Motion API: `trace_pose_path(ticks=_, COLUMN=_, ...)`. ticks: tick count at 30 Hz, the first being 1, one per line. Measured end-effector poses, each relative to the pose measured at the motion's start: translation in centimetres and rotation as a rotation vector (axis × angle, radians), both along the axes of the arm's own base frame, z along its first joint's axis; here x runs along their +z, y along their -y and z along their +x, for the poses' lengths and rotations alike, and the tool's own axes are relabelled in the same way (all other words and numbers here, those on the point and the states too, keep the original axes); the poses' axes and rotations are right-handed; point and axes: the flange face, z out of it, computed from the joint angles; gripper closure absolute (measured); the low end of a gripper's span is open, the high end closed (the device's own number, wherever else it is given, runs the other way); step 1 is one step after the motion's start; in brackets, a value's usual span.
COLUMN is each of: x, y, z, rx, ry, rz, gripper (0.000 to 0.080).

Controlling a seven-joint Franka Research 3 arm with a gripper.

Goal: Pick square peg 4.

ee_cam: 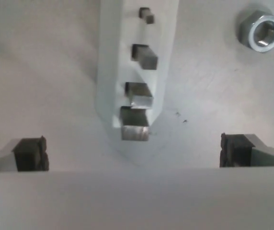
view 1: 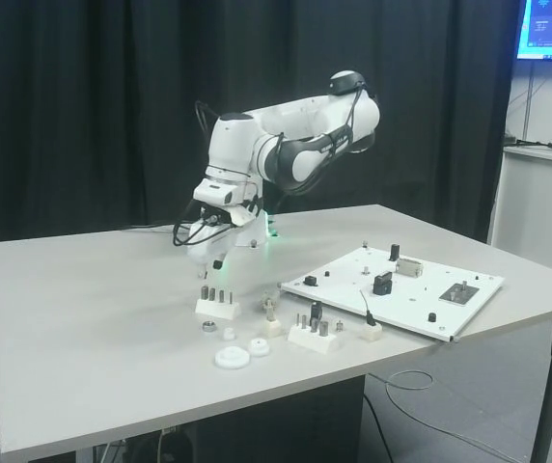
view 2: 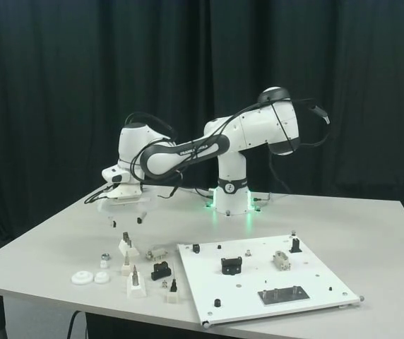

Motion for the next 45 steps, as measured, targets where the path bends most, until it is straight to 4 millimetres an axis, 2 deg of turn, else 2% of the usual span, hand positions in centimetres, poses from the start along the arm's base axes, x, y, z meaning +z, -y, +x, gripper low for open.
trace_pose_path(ticks=17, x=-1.8, y=2.0, z=1.6, rx=0.008, ry=-0.021, rz=0.0, gripper=0.0003)
trace_pose_path(ticks=45, x=-3.2, y=1.9, z=0.0, rx=-0.019, ry=-0.069, rz=0.061, gripper=0.0003)
